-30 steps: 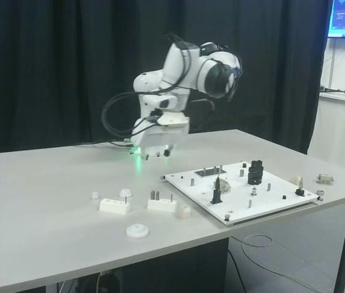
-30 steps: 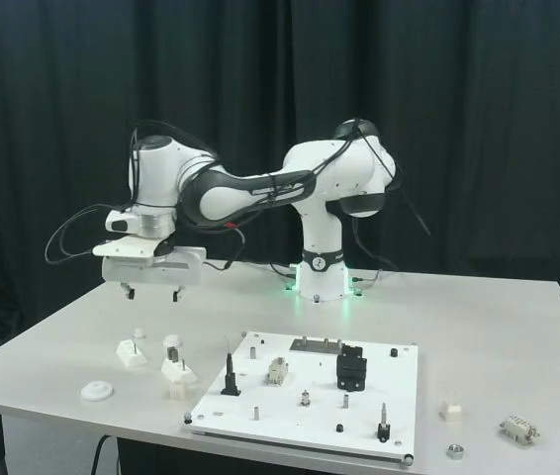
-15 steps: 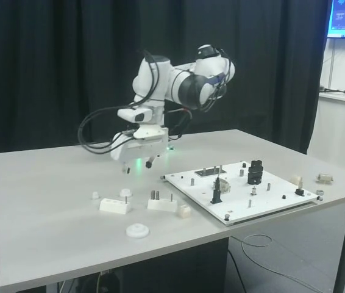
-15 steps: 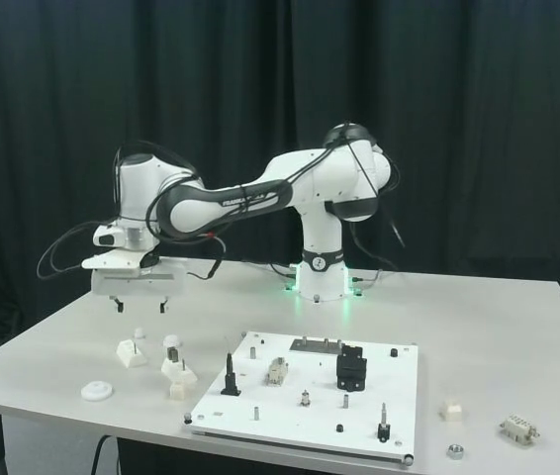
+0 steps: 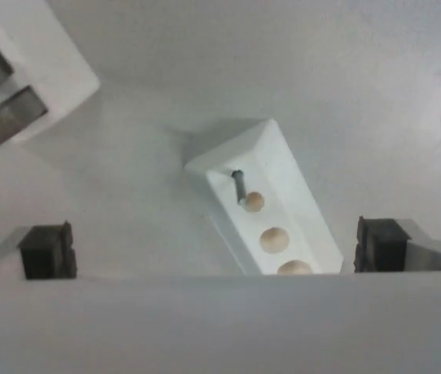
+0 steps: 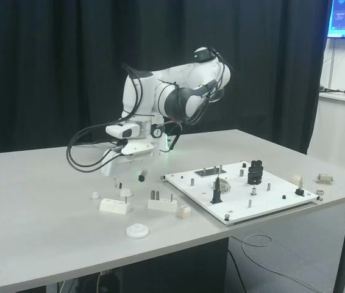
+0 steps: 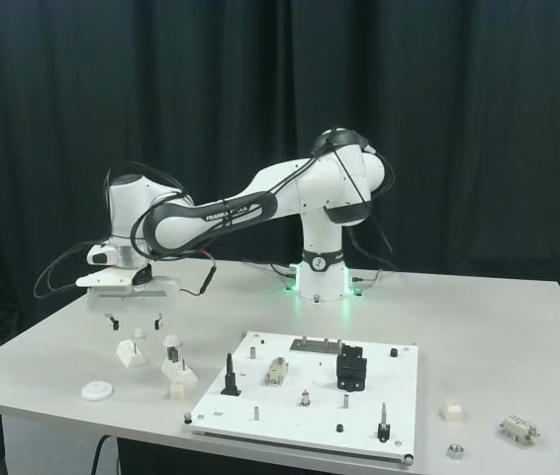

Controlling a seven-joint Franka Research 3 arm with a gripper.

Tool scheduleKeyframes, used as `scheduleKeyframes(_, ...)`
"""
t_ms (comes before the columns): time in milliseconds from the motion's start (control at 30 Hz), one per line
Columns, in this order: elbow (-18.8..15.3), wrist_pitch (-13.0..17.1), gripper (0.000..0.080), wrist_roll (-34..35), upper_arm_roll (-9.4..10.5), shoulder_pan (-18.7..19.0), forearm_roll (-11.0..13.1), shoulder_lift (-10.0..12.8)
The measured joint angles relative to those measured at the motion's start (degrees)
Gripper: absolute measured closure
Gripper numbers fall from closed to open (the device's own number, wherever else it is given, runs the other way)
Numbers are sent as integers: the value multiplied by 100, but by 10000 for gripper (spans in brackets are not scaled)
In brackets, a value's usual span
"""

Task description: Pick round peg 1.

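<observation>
"FRANKA" lettering along the white arm (image 7: 223,207) — jaws apart above the white block (image 5: 271,201) with 1 thin peg (image 5: 238,185).

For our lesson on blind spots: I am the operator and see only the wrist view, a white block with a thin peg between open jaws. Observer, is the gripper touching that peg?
Observer: No, the gripper hangs above the peg and its block.
Operator: What lies nearer the table's front edge?
Observer: A white disc.
Operator: Anything else beside the blocks?
Observer: A white board carrying many small parts.
</observation>
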Motion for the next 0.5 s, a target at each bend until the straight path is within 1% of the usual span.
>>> scheduleKeyframes(200,34,159,3,0,169,-125,107,1)
scheduleKeyframes(500,124,191,3,0,350,-296,121,1)
